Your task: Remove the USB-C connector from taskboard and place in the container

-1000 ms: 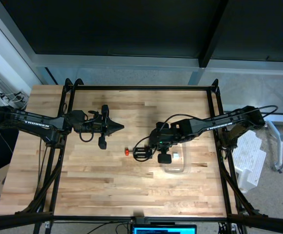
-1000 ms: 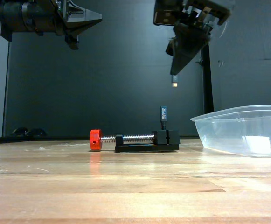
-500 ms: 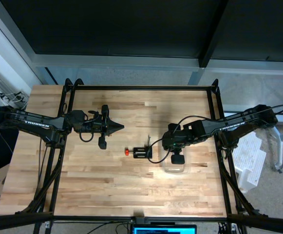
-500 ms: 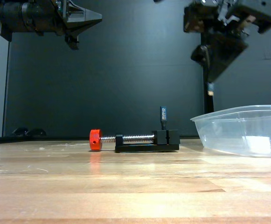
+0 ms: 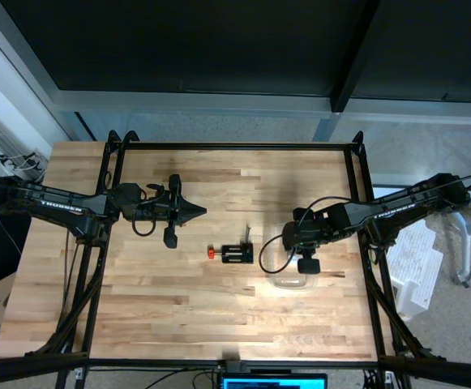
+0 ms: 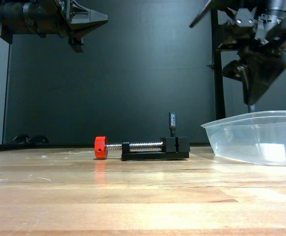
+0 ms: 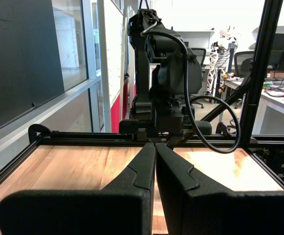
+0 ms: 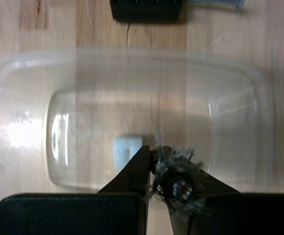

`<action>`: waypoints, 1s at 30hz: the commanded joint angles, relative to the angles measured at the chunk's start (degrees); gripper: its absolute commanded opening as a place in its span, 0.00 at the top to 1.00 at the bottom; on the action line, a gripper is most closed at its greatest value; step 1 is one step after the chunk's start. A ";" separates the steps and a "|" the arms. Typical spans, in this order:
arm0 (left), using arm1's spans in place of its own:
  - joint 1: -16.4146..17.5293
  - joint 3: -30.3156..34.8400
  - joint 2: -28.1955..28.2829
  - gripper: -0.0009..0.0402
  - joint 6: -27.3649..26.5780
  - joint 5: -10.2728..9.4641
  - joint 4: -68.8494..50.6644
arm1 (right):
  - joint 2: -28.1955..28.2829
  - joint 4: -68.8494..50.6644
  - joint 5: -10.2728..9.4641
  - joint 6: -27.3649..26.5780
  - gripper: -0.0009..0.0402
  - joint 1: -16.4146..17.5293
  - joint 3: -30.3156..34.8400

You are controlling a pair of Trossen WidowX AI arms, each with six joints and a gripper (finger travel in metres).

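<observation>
My right gripper (image 6: 251,97) hangs over the container (image 6: 241,140), a clear shallow tub, and is shut on the USB-C connector (image 6: 251,106), whose tip points down just above the tub's rim. In the right wrist view the fingers (image 8: 141,161) pinch the dark plug with its frayed cable stub (image 8: 174,179) above the tub's floor (image 8: 190,127). The taskboard (image 6: 155,147), a black fixture with an orange-red knob (image 6: 100,147), sits to the left of the tub (image 5: 289,284). My left gripper (image 5: 193,211) is shut and parked high at the far left, away from the fixture (image 5: 235,254).
A small pale square piece (image 8: 127,149) lies inside the tub. A thin grey pin (image 6: 172,122) stands upright on the fixture. Black frame rails (image 5: 357,186) border the wooden table. A loop of black cable (image 5: 274,251) hangs from the right arm.
My right gripper has carried the connector rightward, from above the fixture to over the tub, and has come lower. The left arm has not moved.
</observation>
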 commanded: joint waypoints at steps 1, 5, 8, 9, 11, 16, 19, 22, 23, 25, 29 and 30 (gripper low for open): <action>0.02 0.02 0.00 0.98 0.02 0.02 0.00 | 0.20 0.00 1.40 0.70 0.93 0.74 -1.07; 0.00 0.02 0.02 0.98 0.02 0.02 0.00 | 0.20 -0.11 3.08 1.05 0.85 1.31 -1.25; 0.00 0.02 0.00 0.98 0.02 0.00 0.00 | 0.20 -0.02 3.10 1.03 0.78 1.49 -1.25; 0.00 0.02 0.02 0.98 0.02 0.02 0.00 | 0.20 0.02 3.10 1.03 0.76 1.51 -1.25; 0.00 0.02 0.00 0.98 0.02 0.02 0.00 | 0.15 0.02 3.08 1.03 0.72 1.60 -1.25; 0.00 0.02 0.00 0.98 0.02 0.02 0.00 | 0.15 0.00 3.08 1.05 0.62 1.70 -1.25; 0.02 0.02 0.02 0.98 0.02 0.02 0.00 | 0.02 -0.07 2.97 1.09 0.58 1.79 -1.11; 0.00 0.02 0.00 0.98 0.02 0.02 0.00 | 0.02 -0.72 2.95 1.97 0.55 1.86 0.15; 0.00 0.02 0.00 0.98 0.02 0.02 0.00 | 0.02 -1.01 2.95 2.27 0.54 1.88 0.74; 0.00 0.02 0.00 0.98 0.02 0.02 0.00 | 0.02 -1.62 2.95 2.29 0.52 1.90 1.88; 0.00 0.02 0.00 0.98 0.02 0.00 0.00 | 0.02 -3.21 2.97 2.29 0.52 1.95 3.02; 0.00 0.02 0.02 0.98 0.02 0.02 0.00 | 0.00 -3.56 2.97 2.29 0.52 1.95 3.06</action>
